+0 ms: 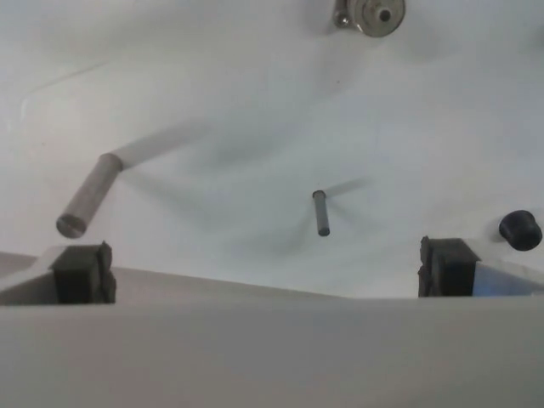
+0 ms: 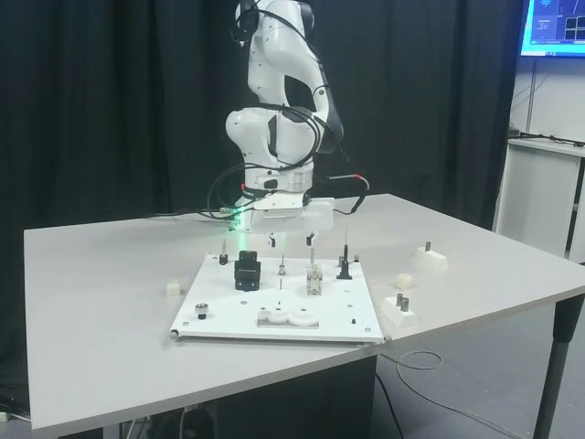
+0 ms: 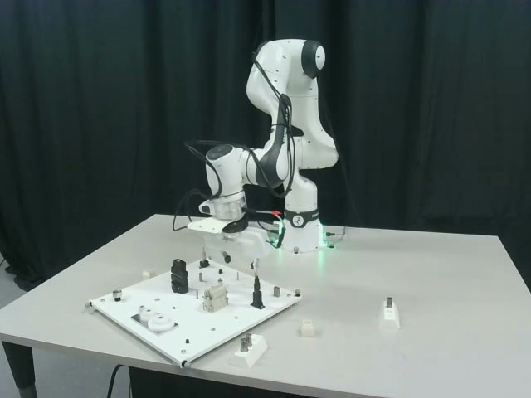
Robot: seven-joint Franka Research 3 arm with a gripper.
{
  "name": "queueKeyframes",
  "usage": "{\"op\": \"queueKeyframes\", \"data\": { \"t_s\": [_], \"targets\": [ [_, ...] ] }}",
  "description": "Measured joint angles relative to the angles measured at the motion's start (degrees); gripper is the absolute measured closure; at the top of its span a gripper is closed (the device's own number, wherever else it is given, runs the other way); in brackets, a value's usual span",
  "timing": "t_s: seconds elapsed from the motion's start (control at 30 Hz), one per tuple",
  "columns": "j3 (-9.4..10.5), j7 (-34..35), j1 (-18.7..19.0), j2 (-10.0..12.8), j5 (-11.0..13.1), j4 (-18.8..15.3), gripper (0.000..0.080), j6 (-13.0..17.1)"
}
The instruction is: Insert round peg 2.
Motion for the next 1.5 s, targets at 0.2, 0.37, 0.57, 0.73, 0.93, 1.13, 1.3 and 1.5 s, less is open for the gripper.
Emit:
{"op": "queueKeyframes", "data": {
  "t_s": [0.2, 0.37, 0.57, 0.73, 0.93, 1.13, 1.3, 1.5],
  "targets": [
    [0.0, 0.0, 0.23, 0.05, 0.0, 0.0, 0.0003, 0.0],
    [0.0, 0.0, 0.46, 0.16, 0.0, 0.0, 0.0003, 0.09],
    [0.0, 0.0, 0.88, 0.76, 0.13, 0.0, 0.0003, 0.89],
    [0.0, 0.0, 1.28, 1.6, 0.62, 0.0, 0.0003, 1.93],
    [0.01, 0.0, 1.68, 2.61, 1.78, 0.01, 0.0003, 3.15],
    [0.04, 0.0, 2.42, 3.98, 2.79, 0.01, 0.0003, 4.8],
    [0.06, 0.0, 3.1, 5.1, 3.31, 0.05, 0.0003, 5.95],
    [0.06, 0.0, 3.47, 5.16, 3.33, 0.2, 0.0003, 6.17]
  ]
}}
